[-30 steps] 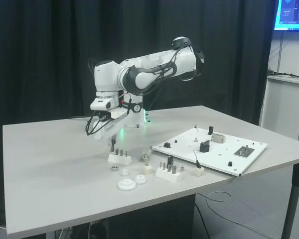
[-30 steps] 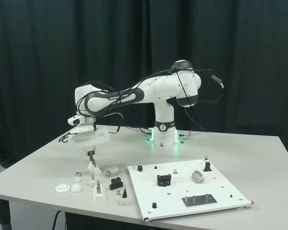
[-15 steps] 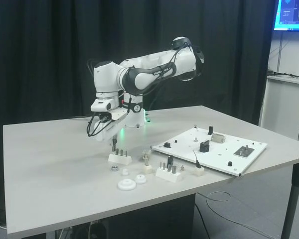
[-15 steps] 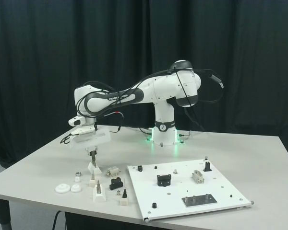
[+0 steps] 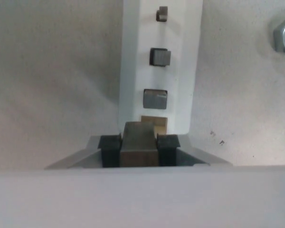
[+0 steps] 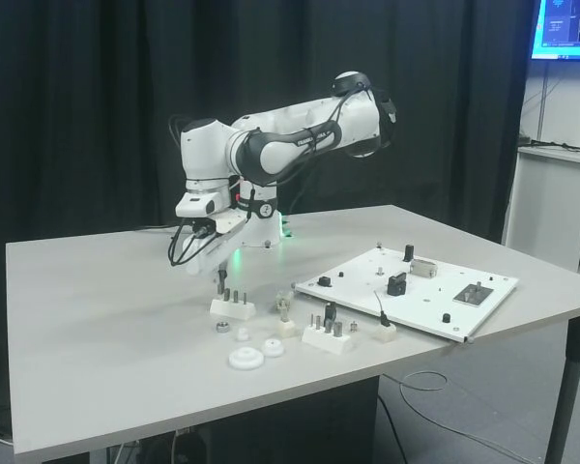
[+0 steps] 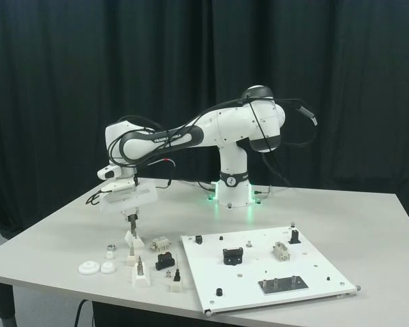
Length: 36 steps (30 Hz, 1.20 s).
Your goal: Place square peg 4.
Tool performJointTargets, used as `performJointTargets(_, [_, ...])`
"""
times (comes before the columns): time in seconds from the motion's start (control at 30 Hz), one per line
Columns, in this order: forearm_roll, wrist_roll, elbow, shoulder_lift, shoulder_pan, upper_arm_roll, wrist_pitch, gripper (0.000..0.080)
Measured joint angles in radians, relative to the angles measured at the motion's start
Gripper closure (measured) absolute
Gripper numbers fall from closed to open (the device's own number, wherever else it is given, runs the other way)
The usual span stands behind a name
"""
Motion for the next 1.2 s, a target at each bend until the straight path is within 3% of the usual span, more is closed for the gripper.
performJointTargets(1.2, [0.029,0.037,0.000,0.000,-0.015,0.013,0.003,0.0648])
